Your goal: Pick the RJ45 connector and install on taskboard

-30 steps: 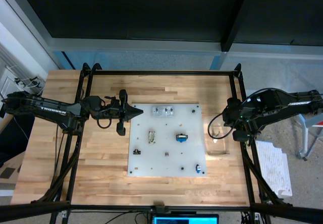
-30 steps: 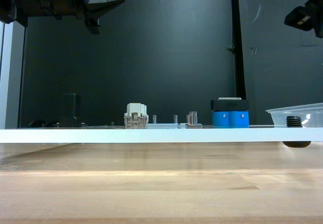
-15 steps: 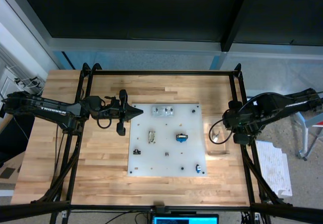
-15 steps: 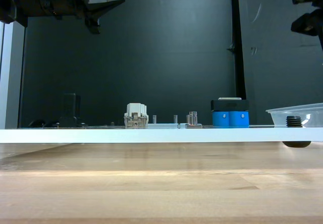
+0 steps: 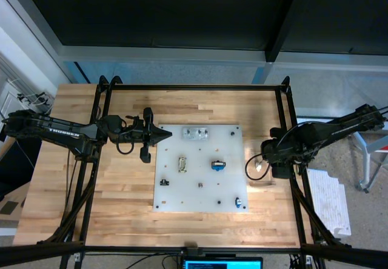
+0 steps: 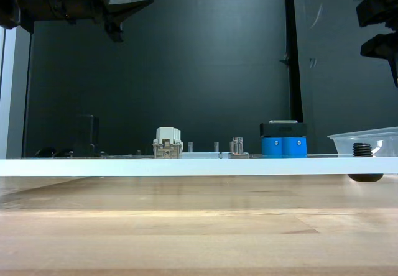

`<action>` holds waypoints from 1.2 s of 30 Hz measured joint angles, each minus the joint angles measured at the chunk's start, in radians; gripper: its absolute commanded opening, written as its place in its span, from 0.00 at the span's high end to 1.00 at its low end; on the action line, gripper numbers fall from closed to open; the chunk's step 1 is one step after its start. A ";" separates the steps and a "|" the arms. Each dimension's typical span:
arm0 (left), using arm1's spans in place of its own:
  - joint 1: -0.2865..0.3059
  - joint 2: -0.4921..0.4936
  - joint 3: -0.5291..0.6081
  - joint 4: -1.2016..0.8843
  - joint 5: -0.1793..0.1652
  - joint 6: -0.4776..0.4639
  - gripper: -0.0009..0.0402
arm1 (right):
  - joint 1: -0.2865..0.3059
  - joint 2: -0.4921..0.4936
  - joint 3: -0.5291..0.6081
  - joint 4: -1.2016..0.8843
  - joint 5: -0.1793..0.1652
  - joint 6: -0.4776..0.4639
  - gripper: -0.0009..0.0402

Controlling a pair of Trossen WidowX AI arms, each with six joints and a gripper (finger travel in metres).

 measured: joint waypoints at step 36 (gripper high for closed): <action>0.000 0.000 0.000 0.000 0.000 0.000 0.98 | 0.020 0.151 -0.167 0.230 0.019 -0.025 0.55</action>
